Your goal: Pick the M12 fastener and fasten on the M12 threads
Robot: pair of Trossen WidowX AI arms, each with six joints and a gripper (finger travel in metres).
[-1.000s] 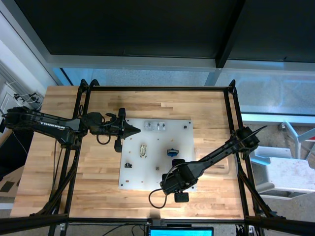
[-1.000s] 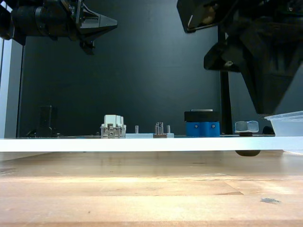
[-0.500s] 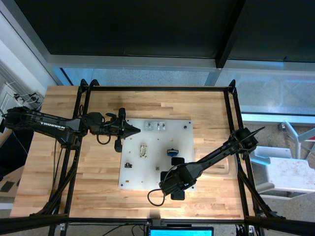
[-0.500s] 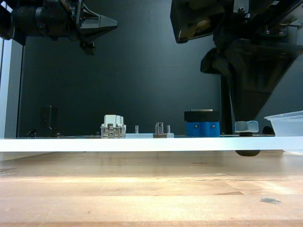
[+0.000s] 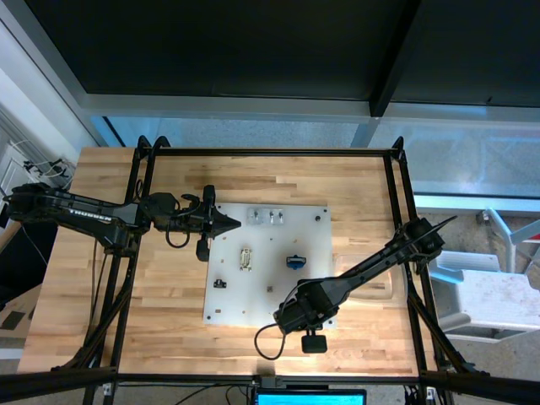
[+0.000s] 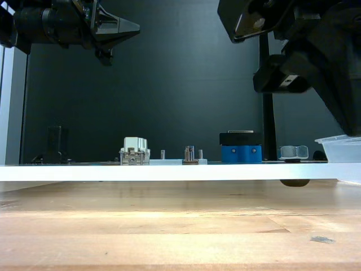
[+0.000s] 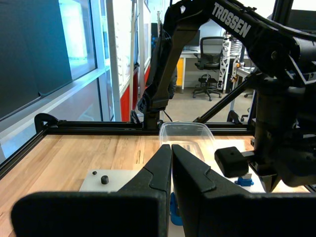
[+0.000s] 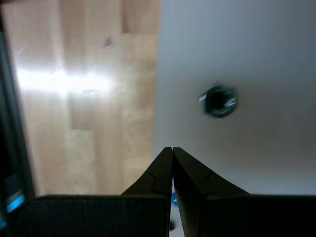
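Right gripper [image 8: 172,149] is held above the near right part of the white board [image 5: 253,304], fingers pressed together, nothing pinched or touched. M12 nut [image 8: 218,101] is seen near the fingertips but clear of them, on the board close to its edge. In the low view the nut [image 6: 294,151] is seated on its stud, black base showing just beneath, flat and upright: axis vertical, dark bore facing up at the wrist camera. Clear tray [image 6: 338,148] is seen just beside it, blue fitting [image 6: 241,153] on the other side. Left gripper [image 5: 232,224] is parked high over the board's far left edge, fingers closed, nothing held.
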